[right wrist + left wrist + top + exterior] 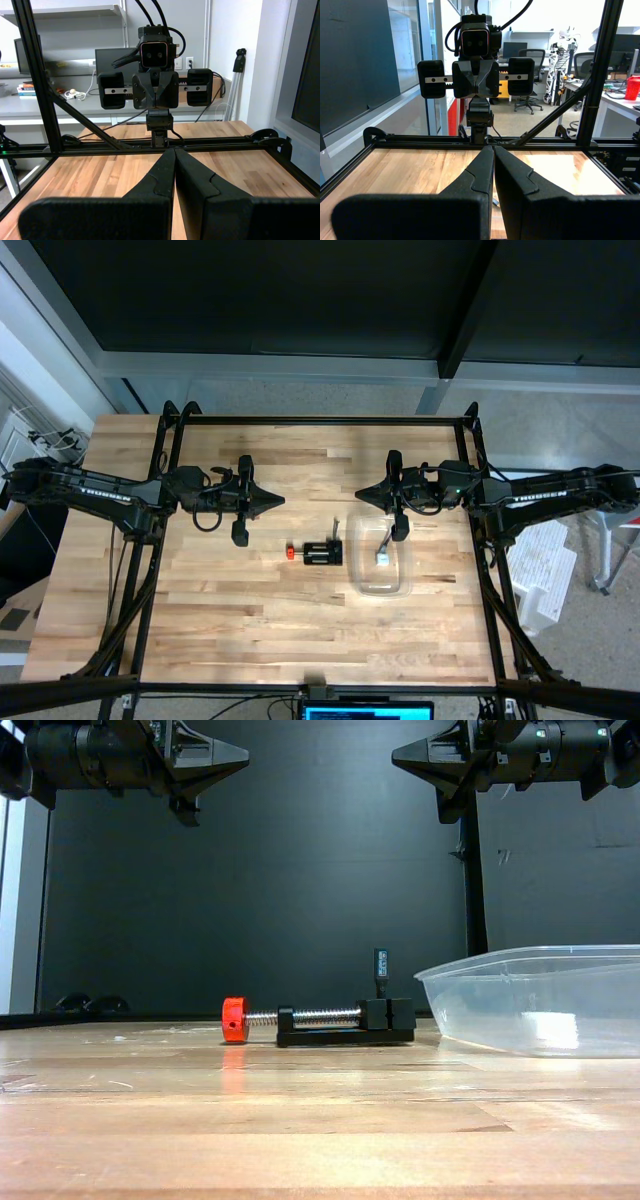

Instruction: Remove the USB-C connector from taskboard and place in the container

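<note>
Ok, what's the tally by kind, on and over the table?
2 grippers: left gripper, right gripper, both shut, raised over the table
1 taskboard
1 USB-C connector, upright in it
1 container
1 white bit, inside it
Total: 6

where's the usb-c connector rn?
Low view: the USB-C connector stands upright on the taskboard, at the end away from its red knob, next to the container. The left claw and right claw hang shut above, either side.
</note>
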{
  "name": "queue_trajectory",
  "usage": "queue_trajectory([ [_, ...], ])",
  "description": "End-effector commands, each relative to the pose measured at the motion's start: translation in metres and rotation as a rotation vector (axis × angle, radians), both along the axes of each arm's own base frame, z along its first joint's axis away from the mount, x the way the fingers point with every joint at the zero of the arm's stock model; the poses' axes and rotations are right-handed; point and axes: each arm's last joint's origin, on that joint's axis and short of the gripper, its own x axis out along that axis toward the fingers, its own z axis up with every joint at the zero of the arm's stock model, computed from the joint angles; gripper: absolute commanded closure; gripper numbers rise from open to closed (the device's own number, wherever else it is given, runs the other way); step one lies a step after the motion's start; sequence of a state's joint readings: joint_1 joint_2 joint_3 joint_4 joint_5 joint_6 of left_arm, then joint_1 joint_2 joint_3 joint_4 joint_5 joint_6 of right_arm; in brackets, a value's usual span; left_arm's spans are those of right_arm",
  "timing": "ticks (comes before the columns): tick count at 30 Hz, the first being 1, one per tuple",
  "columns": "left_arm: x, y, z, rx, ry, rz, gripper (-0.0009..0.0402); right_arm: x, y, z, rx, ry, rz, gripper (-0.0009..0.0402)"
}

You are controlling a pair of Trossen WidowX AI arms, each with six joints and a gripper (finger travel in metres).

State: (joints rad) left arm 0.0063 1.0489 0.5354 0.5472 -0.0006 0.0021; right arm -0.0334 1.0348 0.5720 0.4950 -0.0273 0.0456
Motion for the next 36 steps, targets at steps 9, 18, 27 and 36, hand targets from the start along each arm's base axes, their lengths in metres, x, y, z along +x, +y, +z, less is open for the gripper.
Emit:
queue_trajectory([
  [9, 0.0001, 0.0001, 0.0001, 0.0, 0.0, 0.0, 0.0393, 0.0002, 0.0002, 0.0, -0.001, 0.001, 0.001, 0.0393],
  [18, 0.0001, 0.0001, 0.0001, 0.0, 0.0, 0.0, 0.0393, 0.0002, 0.0002, -0.0003, -0.001, 0.004, 0.001, 0.0393],
  [27, 0.0, 0.0001, 0.0002, 0.0, -0.001, 0.0, 0.0393, 0.0002, 0.0003, -0.0004, -0.001, 0.005, 0.001, 0.0393],
  [36, 0.0001, 0.0, 0.0001, 0.0, 0.0, 0.0, 0.0393, 0.0002, 0.0002, -0.002, 0.0, 0.022, 0.0, 0.0393],
])
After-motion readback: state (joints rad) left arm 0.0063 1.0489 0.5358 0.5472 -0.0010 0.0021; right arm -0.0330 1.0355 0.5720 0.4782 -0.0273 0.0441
